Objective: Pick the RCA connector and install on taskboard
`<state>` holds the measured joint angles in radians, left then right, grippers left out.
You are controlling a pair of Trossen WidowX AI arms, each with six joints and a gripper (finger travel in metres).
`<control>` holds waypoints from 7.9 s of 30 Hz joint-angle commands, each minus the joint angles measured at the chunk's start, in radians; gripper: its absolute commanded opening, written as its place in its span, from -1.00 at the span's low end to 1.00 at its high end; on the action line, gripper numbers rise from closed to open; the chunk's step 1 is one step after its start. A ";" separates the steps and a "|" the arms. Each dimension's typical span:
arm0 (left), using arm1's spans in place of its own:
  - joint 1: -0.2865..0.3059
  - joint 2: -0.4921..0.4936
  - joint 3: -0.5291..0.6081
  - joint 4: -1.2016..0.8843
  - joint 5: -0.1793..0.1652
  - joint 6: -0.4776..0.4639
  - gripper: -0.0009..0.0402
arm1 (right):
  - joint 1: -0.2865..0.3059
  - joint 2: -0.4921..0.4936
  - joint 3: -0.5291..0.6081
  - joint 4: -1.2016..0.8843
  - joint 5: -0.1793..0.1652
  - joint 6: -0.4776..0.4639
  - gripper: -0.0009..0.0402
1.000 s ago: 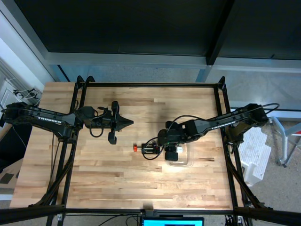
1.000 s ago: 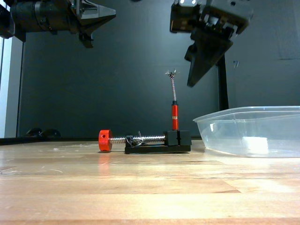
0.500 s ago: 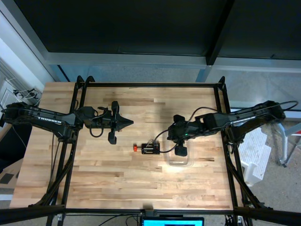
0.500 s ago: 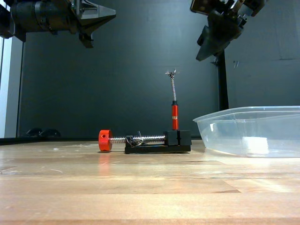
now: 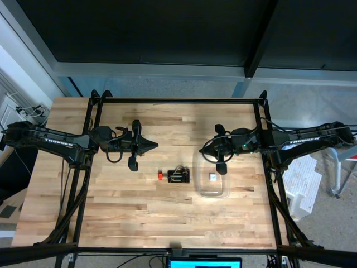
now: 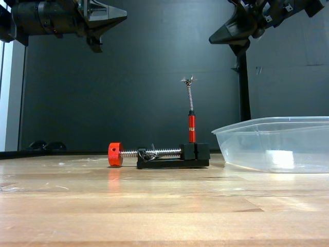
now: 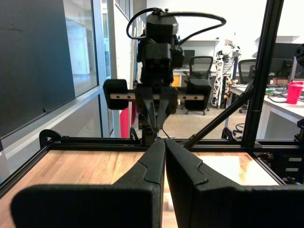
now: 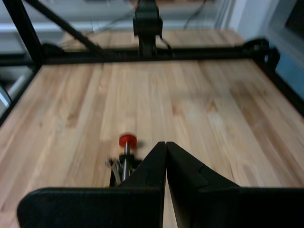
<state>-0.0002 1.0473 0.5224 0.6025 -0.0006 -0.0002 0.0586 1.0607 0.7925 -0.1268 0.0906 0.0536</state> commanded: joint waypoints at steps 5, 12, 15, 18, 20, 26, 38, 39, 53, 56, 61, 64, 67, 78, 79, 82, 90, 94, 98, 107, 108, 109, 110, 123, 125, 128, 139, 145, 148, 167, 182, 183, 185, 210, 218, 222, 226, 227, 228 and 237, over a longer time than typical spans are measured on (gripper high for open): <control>0.000 0.000 0.000 0.000 0.000 0.000 -0.96 | -0.061 -0.068 -0.096 0.216 -0.072 -0.018 -0.96; 0.000 0.000 0.000 0.000 0.000 0.000 -0.96 | -0.092 -0.136 -0.192 0.352 -0.094 -0.018 -0.96; 0.000 0.000 0.000 0.000 0.000 0.000 -0.96 | -0.092 -0.165 -0.219 0.384 -0.095 -0.014 -0.96; 0.000 0.000 0.000 0.000 0.000 0.000 -0.96 | -0.092 -0.187 -0.245 0.426 -0.095 -0.013 -0.96; 0.000 0.000 0.000 0.000 0.000 0.000 -0.96 | -0.092 -0.195 -0.261 0.452 -0.095 -0.011 -0.96; 0.000 0.000 0.000 0.000 0.000 0.000 -0.96 | -0.092 -0.205 -0.271 0.463 -0.117 -0.011 -0.96; 0.000 0.000 0.000 0.000 0.000 0.000 -0.96 | -0.092 -0.204 -0.271 0.468 -0.109 -0.021 -0.96; 0.000 0.000 0.000 0.000 0.000 0.000 -0.96 | -0.092 -0.204 -0.271 0.468 -0.107 -0.021 -0.96; 0.000 0.000 0.000 0.000 0.000 0.000 -0.96 | -0.091 -0.204 -0.271 0.468 -0.087 -0.036 -0.96; 0.000 0.000 0.000 0.000 0.000 0.000 -0.96 | -0.092 -0.204 -0.271 0.468 -0.087 -0.037 -0.96; 0.000 0.000 0.000 0.000 0.000 0.000 -0.96 | -0.092 -0.204 -0.271 0.468 -0.084 -0.037 -0.96; 0.000 0.000 0.000 0.000 0.000 0.000 -0.96 | -0.092 -0.204 -0.271 0.468 -0.084 -0.037 -0.96; 0.000 0.000 0.000 0.000 0.000 0.000 -0.96 | -0.092 -0.204 -0.271 0.468 -0.083 -0.037 -0.96; 0.000 0.000 0.000 0.000 0.000 0.000 -0.96 | -0.091 -0.204 -0.271 0.468 -0.084 -0.037 -0.96; 0.000 0.000 0.000 0.000 0.000 0.000 -0.96 | -0.091 -0.204 -0.271 0.468 -0.084 -0.037 -0.96; 0.000 0.000 0.000 0.000 0.000 0.000 -0.96 | -0.091 -0.204 -0.271 0.468 -0.084 -0.037 -0.96; 0.000 0.000 0.000 0.000 0.000 0.000 -0.96 | -0.091 -0.204 -0.271 0.468 -0.084 -0.037 -0.96; 0.000 0.000 0.000 0.000 0.000 0.000 -0.96 | -0.091 -0.204 -0.271 0.468 -0.084 -0.037 -0.96; 0.000 0.000 0.000 0.000 0.000 0.000 -0.96 | -0.091 -0.204 -0.271 0.468 -0.084 -0.037 -0.96; 0.000 0.000 0.000 0.000 0.000 0.000 -0.96 | -0.091 -0.204 -0.271 0.468 -0.084 -0.037 -0.96; 0.000 0.000 0.000 0.000 0.000 0.000 -0.96 | -0.091 -0.204 -0.271 0.468 -0.084 -0.037 -0.96; 0.000 0.000 0.000 0.000 0.000 0.000 -0.96 | -0.092 -0.204 -0.271 0.468 -0.084 -0.037 -0.96; 0.000 0.000 0.000 0.000 0.000 0.000 -0.96 | -0.091 -0.204 -0.271 0.468 -0.084 -0.037 -0.96; 0.000 0.000 0.000 0.000 0.000 0.000 -0.96 | -0.091 -0.204 -0.271 0.468 -0.084 -0.037 -0.96; 0.000 0.000 0.000 0.000 0.000 0.000 -0.96 | -0.091 -0.204 -0.271 0.468 -0.084 -0.037 -0.96; 0.000 0.000 0.000 0.000 0.000 0.000 -0.96 | -0.092 -0.204 -0.271 0.468 -0.084 -0.037 -0.96; 0.000 0.000 0.000 0.000 0.000 0.000 -0.96 | -0.091 -0.204 -0.271 0.468 -0.084 -0.037 -0.96; 0.000 0.000 0.000 0.000 0.000 0.000 -0.96 | -0.091 -0.204 -0.271 0.468 -0.084 -0.037 -0.96; 0.000 0.000 0.000 0.000 0.000 0.000 -0.96 | -0.091 -0.204 -0.271 0.468 -0.084 -0.037 -0.96; 0.000 0.000 0.000 0.000 0.000 0.000 -0.96 | -0.091 -0.204 -0.271 0.468 -0.084 -0.037 -0.96; 0.000 0.000 0.000 0.000 0.000 0.000 -0.96 | -0.091 -0.204 -0.271 0.468 -0.084 -0.037 -0.96; 0.000 0.000 0.000 0.000 0.000 0.000 -0.96 | -0.091 -0.204 -0.271 0.468 -0.084 -0.037 -0.96; 0.000 0.000 0.000 0.000 0.000 0.000 -0.96 | -0.092 -0.204 -0.271 0.468 -0.084 -0.037 -0.96; 0.000 0.000 0.000 0.000 0.000 0.000 -0.96 | -0.092 -0.204 -0.271 0.468 -0.084 -0.037 -0.96; 0.000 0.000 0.000 0.000 0.000 0.000 -0.96 | -0.091 -0.204 -0.271 0.468 -0.084 -0.037 -0.96; 0.000 0.000 0.000 0.000 0.000 0.000 -0.96 | -0.091 -0.204 -0.271 0.468 -0.084 -0.037 -0.96; 0.000 0.000 0.000 0.000 0.000 0.000 -0.96 | -0.092 -0.204 -0.271 0.468 -0.084 -0.037 -0.96; 0.000 0.000 0.000 0.000 0.000 0.000 -0.96 | -0.091 -0.204 -0.271 0.468 -0.084 -0.037 -0.96; 0.000 0.000 0.000 0.000 0.000 0.000 -0.96 | -0.091 -0.204 -0.271 0.468 -0.084 -0.037 -0.96; 0.000 0.000 0.000 0.000 0.000 0.000 -0.96 | -0.092 -0.204 -0.271 0.468 -0.084 -0.037 -0.96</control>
<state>-0.0002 1.0470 0.5228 0.6025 -0.0006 -0.0002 -0.0330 0.8566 0.5213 0.3412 0.0067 0.0166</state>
